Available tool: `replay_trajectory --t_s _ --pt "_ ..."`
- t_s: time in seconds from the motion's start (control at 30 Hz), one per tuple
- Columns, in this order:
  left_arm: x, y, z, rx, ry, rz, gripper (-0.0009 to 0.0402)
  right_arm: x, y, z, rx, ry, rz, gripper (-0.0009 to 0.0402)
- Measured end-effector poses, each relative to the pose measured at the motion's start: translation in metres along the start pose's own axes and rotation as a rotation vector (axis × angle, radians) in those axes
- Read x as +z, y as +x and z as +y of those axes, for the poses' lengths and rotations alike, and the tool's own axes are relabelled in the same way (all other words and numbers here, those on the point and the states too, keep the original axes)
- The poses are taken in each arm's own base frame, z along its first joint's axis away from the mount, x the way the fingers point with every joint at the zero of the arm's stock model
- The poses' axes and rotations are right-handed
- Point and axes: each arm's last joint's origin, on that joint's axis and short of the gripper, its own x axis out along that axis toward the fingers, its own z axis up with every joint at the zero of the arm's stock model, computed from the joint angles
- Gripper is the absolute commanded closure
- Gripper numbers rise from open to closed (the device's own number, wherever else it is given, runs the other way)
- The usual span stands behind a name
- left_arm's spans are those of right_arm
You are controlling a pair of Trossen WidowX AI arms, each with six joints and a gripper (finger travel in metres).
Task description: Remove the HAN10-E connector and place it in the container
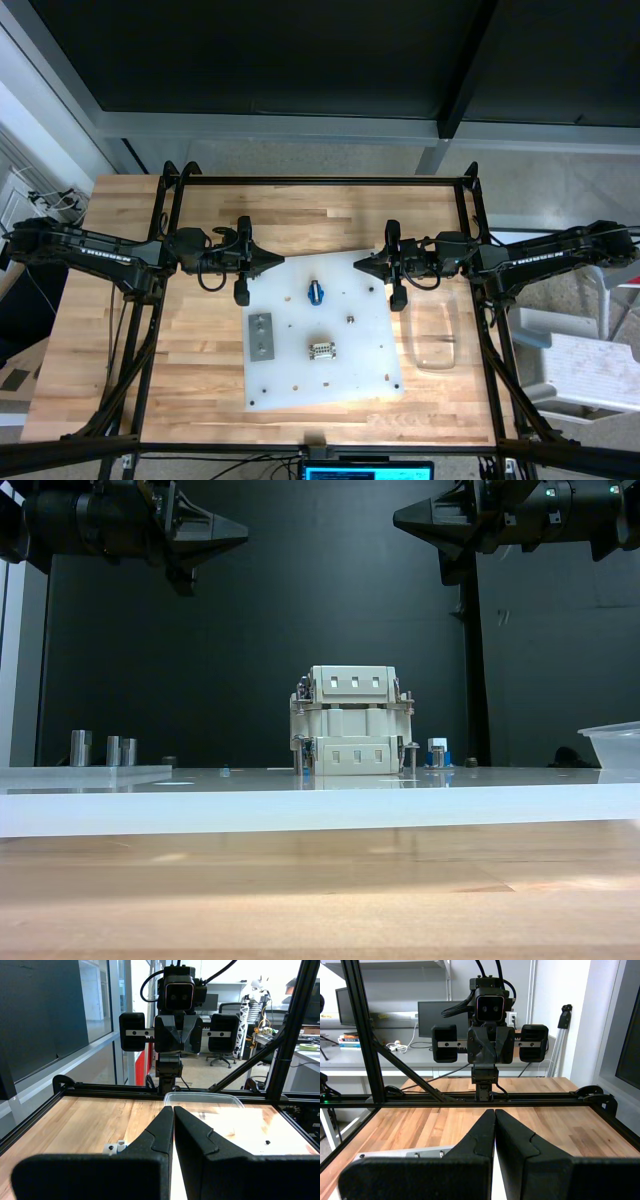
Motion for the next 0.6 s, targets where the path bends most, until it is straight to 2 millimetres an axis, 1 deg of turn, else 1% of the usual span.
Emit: replay_trajectory --t_s 0.43,0.53,0.6 --pt "-0.0001 0.0000 -0.0001 0.000 0.000 0.000 0.0393 0.0003 0.0001 0.0001 0.000 0.000 -0.004 0.0393" --pt "-0.0001 0.0000 -0.0001 0.000 0.000 0.000 0.0393 0.0027 0.0002 0.0003 0.003 0.002 -0.019 0.0393" --pt "-0.0001 0.0000 -0.0001 0.000 0.000 0.000 0.0393 0.0080 0.0013 0.0009 0.006 0.003 -0.032 0.0393"
